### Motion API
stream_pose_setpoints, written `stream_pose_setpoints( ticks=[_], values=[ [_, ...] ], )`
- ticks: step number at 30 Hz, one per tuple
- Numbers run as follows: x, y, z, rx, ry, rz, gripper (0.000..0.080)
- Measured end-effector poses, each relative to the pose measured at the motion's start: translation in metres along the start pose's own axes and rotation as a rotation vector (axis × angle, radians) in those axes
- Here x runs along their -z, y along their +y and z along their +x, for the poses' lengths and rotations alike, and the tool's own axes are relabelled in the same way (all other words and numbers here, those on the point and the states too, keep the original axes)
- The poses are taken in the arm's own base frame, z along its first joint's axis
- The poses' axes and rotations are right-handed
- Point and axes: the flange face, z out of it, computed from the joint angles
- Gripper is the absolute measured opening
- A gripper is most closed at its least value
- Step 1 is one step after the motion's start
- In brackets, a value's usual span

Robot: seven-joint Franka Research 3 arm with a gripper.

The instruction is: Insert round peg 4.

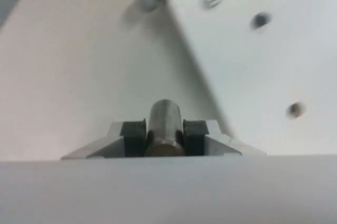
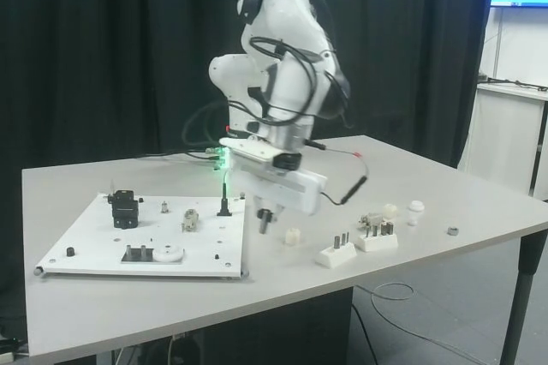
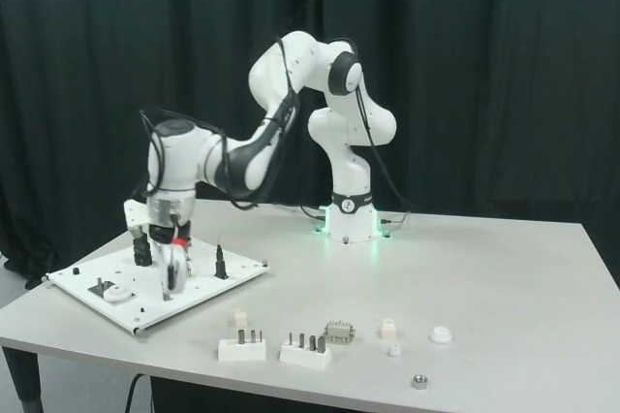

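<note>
My two-finger gripper (image 1: 164,139) holds the metal round peg (image 1: 164,124) over the edge of the flat square assembly board (image 2: 94,232), which lies on the grey table (image 2: 445,185). Two small peg racks (image 2: 336,254) sit beside the board.

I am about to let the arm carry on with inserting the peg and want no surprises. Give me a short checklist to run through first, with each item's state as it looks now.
1. Round peg held between the black fingers: ok, the gripper is shut on it.
2. Peg seated straight in the grip: ok in the wrist view, as far as it shows.
3. Gripper over the white board: not ok, it hangs by the board's edge.
4. Target hole identified: cannot tell, several holes show, none marked.
5. Path clear of the black upright post: cannot tell, it stands close to the gripper.
</note>
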Motion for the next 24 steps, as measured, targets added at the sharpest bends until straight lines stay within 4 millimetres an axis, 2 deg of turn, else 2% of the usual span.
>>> stream_pose_setpoints(
  ticks=[12, 24],
  values=[
    [0.009, 0.024, 0.088, 0.066, -0.006, -0.012, 0.0145],
    [0.006, 0.053, 0.166, 0.129, 0.009, -0.019, 0.0144]
  ],
)
